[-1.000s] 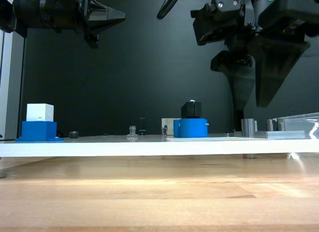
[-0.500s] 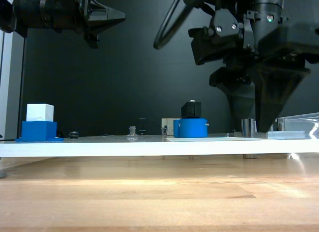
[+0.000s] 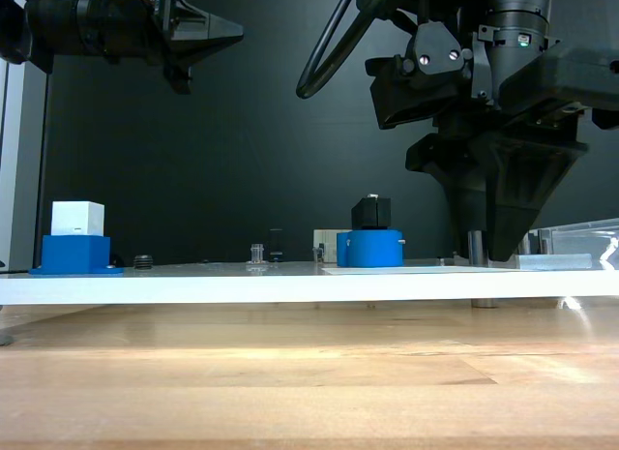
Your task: Remove the 16mm cylinder and place in the container
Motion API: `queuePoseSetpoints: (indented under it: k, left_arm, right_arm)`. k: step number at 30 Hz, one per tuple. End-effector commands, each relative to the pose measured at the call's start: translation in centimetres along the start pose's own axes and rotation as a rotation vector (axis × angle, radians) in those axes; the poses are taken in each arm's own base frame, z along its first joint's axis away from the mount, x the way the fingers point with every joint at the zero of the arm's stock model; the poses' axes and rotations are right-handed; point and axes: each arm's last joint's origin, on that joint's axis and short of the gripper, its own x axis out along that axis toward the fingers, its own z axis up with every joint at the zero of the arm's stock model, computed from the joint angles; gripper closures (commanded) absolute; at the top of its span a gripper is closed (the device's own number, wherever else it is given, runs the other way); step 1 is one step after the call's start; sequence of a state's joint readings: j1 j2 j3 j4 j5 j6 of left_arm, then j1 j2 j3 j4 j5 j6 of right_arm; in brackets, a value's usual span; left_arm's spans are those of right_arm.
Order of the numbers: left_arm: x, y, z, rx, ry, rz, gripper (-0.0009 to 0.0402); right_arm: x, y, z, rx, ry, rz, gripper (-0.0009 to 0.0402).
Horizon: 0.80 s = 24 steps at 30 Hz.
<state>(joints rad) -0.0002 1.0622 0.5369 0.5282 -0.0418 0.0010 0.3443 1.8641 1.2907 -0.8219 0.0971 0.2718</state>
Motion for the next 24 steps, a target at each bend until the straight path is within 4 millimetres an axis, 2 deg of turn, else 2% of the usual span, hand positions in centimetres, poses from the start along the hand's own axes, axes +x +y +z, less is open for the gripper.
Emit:
queuePoseSetpoints:
  k: [1, 14, 24]
  left_arm:
    - [0.0, 0.0, 0.0, 0.000, 0.000, 0.000, 0.0393]
    - [0.0, 0.0, 0.0, 0.000, 0.000, 0.000, 0.0393]
    - [0.0, 0.0, 0.0, 0.000, 0.000, 0.000, 0.0393]
  right_arm:
    - [0.0, 0.0, 0.0, 0.001, -0.001, 0.000, 0.0269]
    - [-0.3, -0.1, 0.0, 0.001, -0.005, 0.000, 0.0394]
    - [-1.4, -0.2, -0.1, 0.003, -0.031, 0.008, 0.0388]
